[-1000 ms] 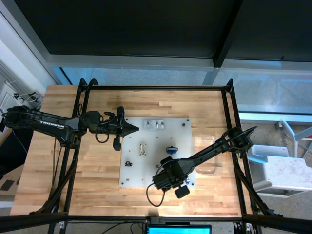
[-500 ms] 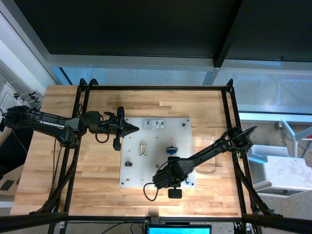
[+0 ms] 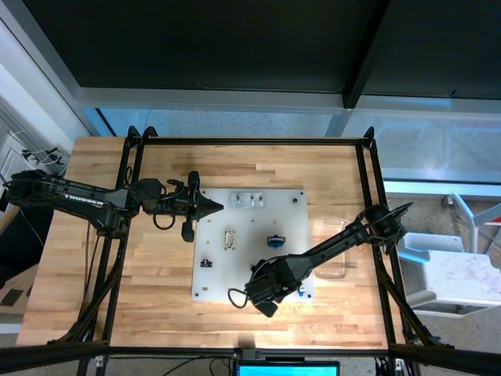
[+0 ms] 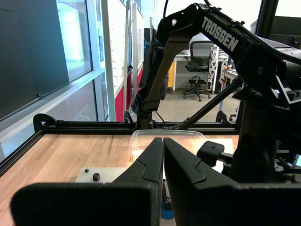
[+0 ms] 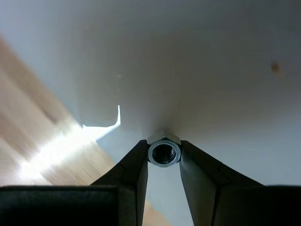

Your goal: Pick the M12 fastener and fasten on the M12 threads

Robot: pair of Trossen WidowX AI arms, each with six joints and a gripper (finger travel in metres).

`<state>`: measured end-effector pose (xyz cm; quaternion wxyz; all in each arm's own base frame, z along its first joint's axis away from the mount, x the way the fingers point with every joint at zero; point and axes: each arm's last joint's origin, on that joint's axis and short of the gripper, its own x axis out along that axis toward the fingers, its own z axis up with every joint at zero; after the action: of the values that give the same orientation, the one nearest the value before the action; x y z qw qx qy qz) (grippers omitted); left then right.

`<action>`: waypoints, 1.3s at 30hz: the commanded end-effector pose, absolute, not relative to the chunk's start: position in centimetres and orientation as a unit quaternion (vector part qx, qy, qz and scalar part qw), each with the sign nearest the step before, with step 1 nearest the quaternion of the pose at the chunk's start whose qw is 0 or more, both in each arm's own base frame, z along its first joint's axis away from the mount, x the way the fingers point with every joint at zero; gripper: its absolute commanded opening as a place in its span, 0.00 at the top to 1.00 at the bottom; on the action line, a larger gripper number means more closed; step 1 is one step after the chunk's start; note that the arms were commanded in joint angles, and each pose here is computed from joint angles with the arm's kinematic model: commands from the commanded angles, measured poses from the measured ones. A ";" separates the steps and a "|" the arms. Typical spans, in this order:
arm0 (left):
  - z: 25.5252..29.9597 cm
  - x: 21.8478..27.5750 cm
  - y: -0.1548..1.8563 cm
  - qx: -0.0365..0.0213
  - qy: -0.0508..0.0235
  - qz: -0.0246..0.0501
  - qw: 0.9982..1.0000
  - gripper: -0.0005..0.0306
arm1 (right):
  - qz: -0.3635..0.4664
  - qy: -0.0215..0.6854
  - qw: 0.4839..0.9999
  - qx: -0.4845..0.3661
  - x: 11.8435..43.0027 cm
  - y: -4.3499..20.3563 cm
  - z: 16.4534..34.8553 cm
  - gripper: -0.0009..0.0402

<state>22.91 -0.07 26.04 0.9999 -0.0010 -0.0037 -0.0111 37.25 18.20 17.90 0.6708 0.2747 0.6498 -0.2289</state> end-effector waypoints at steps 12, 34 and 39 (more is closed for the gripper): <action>26.05 22.92 -0.06 -0.001 -0.004 -0.011 1.000 0.98 | -0.336 0.602 0.616 0.381 37.3 18.1 17.9 0.89; 26.05 22.92 -0.07 -0.001 -0.004 -0.011 1.000 0.98 | -0.587 0.358 0.348 0.637 37.4 18.1 17.9 0.89; 26.05 22.92 -0.06 -0.001 -0.004 -0.011 1.000 0.98 | -0.627 0.280 0.263 0.678 37.4 18.1 17.9 0.89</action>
<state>22.92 -0.07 26.05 0.9999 -0.0010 -0.0039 -0.0111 37.36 18.03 17.90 0.2819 0.6694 0.2961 -0.6203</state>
